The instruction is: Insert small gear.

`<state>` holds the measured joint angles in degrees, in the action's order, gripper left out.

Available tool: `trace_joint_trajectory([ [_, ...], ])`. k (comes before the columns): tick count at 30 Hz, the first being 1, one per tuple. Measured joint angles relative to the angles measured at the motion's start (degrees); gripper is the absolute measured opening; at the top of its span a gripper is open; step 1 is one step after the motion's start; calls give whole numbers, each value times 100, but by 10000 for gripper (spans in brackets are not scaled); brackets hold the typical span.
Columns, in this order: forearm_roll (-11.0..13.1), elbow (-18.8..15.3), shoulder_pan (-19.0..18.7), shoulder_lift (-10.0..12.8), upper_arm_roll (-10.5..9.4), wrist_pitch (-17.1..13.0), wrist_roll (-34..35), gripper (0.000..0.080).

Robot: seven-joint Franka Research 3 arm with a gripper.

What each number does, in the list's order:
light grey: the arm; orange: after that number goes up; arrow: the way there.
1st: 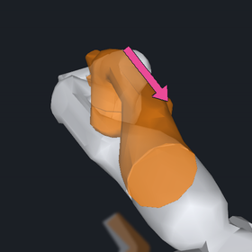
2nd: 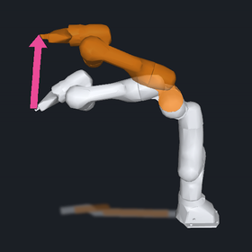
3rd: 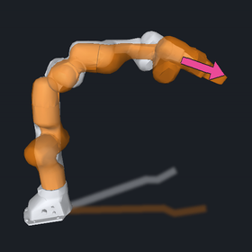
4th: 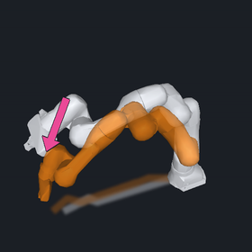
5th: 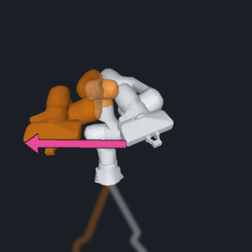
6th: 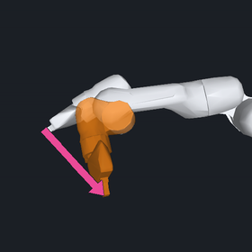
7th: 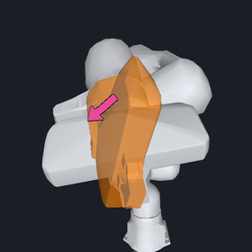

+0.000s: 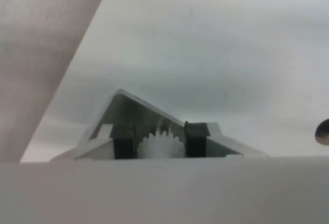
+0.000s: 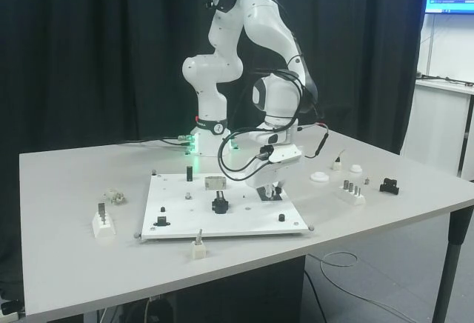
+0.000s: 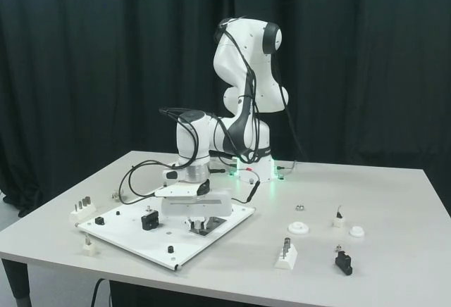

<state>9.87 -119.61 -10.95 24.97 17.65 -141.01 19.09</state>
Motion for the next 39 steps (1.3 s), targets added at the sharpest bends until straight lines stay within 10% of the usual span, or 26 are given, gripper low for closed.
trace_joint_trajectory([
  [20, 0, 46, -4, -1, -1, 112, 9, 210],
  [21, 0, 57, -4, -3, 2, 135, 11, 490],
  [29, -9, 208, -1, -32, 107, 454, 43, 490],
  [30, -12, 219, -1, -40, 128, 481, 46, 779],
  [39, -16, 253, 1, -70, 345, 581, 121, 795],
])
